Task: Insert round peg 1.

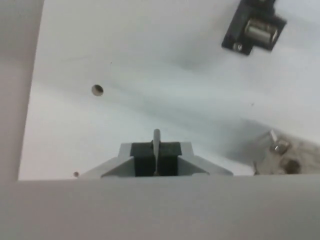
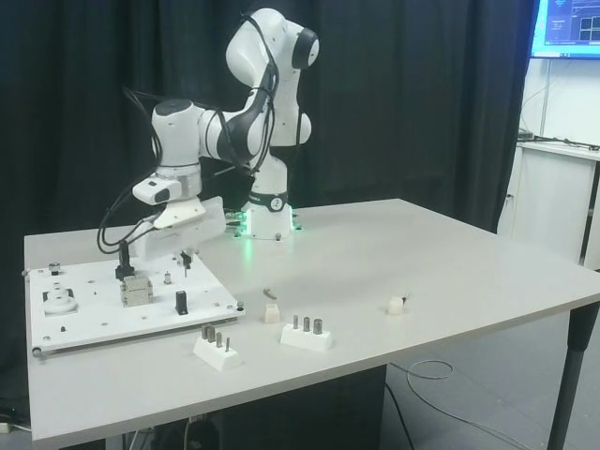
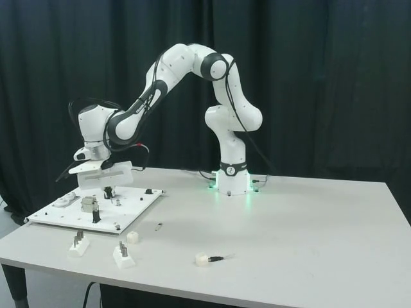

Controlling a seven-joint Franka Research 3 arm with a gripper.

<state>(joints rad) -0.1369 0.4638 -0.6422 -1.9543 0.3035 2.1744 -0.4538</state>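
In the wrist view my gripper (image 1: pixel 156 160) is shut on a thin grey round peg (image 1: pixel 157 138), which sticks out past the black finger pads (image 1: pixel 142 159). Below it lies the white board (image 1: pixel 165 75) with a small round hole (image 1: pixel 97 90); the peg tip is apart from that hole. In the first room view the gripper (image 2: pixel 186 259) hangs just above the far part of the white board (image 2: pixel 94 323). The second room view shows the gripper (image 3: pixel 108 190) low over the board (image 3: pixel 138 208).
A black socket block (image 1: pixel 254 29) and small metal fittings (image 1: pixel 280 149) sit on the board. A grey block (image 2: pixel 136 292) and a black post (image 2: pixel 181 301) stand there too. Two white peg holders (image 2: pixel 217 350) (image 2: pixel 306 335) and small white pieces (image 2: pixel 397 305) lie on the grey table.
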